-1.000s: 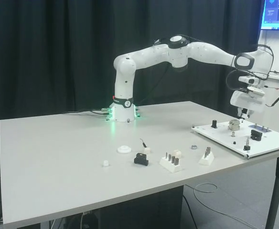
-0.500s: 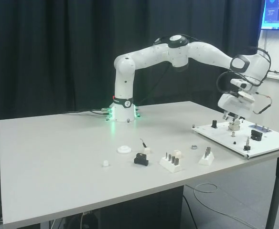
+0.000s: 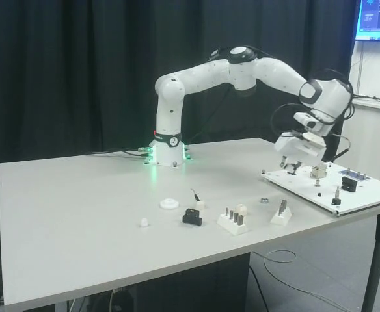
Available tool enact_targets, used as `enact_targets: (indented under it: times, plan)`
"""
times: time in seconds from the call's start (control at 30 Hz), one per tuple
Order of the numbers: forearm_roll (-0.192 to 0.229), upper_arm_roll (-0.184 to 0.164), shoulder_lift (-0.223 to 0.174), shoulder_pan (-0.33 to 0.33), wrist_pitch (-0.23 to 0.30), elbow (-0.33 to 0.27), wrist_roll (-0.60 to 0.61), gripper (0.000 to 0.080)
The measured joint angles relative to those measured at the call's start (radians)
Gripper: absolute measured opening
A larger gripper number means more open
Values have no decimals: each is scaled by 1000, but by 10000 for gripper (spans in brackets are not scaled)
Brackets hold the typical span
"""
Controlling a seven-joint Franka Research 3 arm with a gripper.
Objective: Place medium gear.
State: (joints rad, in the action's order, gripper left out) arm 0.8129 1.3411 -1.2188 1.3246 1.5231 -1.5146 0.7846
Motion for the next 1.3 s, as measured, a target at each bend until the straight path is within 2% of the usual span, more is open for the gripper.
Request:
enact_targets:
  times: [0.27, 0.67, 0.9, 1.3]
  plan:
    - [14, 14, 0, 23, 56, -123, -94, 397]
    - [65, 35, 0, 69, 141, -303, -234, 397]
    - [113, 48, 1, 92, 187, -392, -312, 397]
    - [229, 56, 1, 120, 265, -539, -447, 397]
